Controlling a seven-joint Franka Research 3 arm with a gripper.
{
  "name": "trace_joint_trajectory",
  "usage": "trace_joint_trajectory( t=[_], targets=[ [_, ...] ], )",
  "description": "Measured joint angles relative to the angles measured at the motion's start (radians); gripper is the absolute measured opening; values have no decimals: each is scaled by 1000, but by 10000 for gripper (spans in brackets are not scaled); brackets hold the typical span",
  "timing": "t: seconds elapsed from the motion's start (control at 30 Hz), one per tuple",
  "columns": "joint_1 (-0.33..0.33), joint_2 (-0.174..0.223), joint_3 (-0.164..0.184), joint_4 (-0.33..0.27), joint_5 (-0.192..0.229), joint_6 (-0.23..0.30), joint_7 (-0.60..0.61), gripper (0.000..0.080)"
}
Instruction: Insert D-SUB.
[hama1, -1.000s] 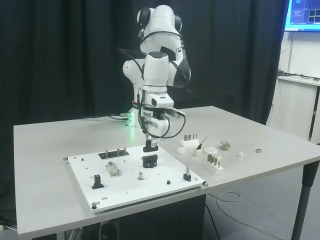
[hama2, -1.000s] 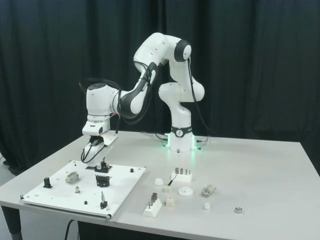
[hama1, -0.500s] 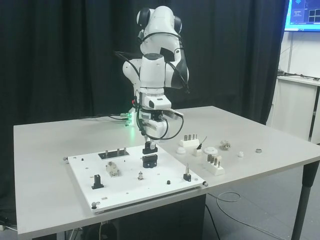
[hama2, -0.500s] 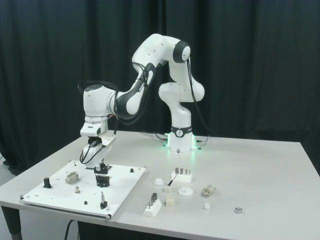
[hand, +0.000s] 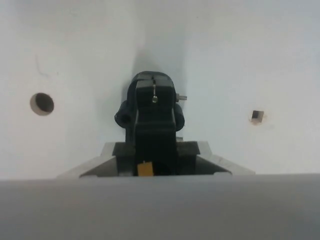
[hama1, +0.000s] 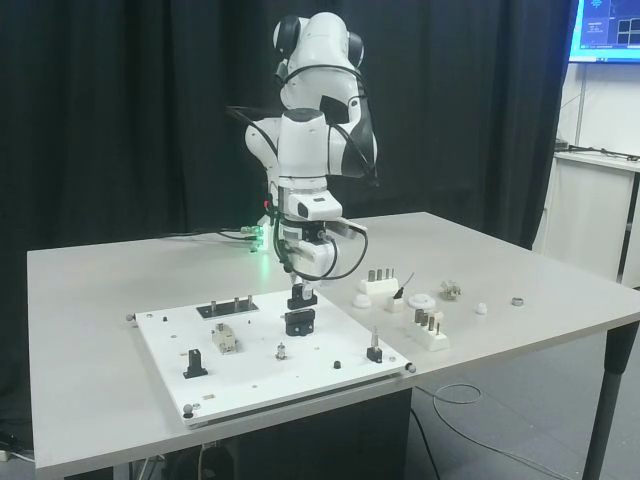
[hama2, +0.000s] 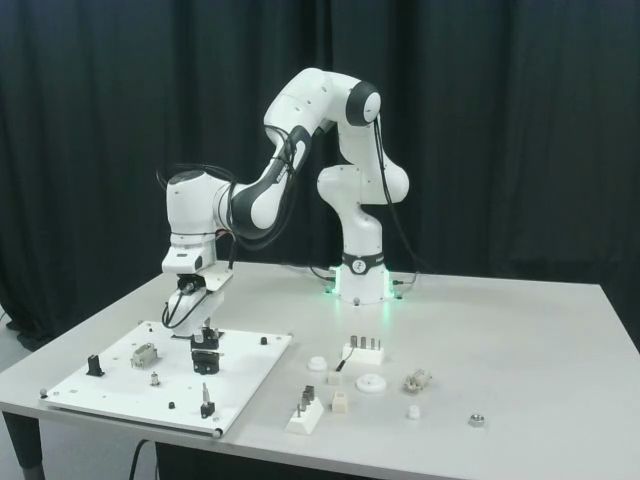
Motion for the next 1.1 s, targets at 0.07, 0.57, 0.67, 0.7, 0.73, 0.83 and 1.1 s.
trace_joint_trajectory(
  t=[0.07,0.57,0.67,0.7,0.73,0.83,1.1],
  targets=[
    [0,0,0,-1,0,0,0,155],
    [1,-9,0,-18,2,1,4,155],
    [2,-10,0,-20,3,5,7,155],
    [2,-10,0,-21,4,6,8,155],
    [2,-10,0,-21,6,9,10,155],
    [2,-10,0,-24,9,19,14,155],
    [3,-10,0,-29,11,39,18,155]
  ],
)
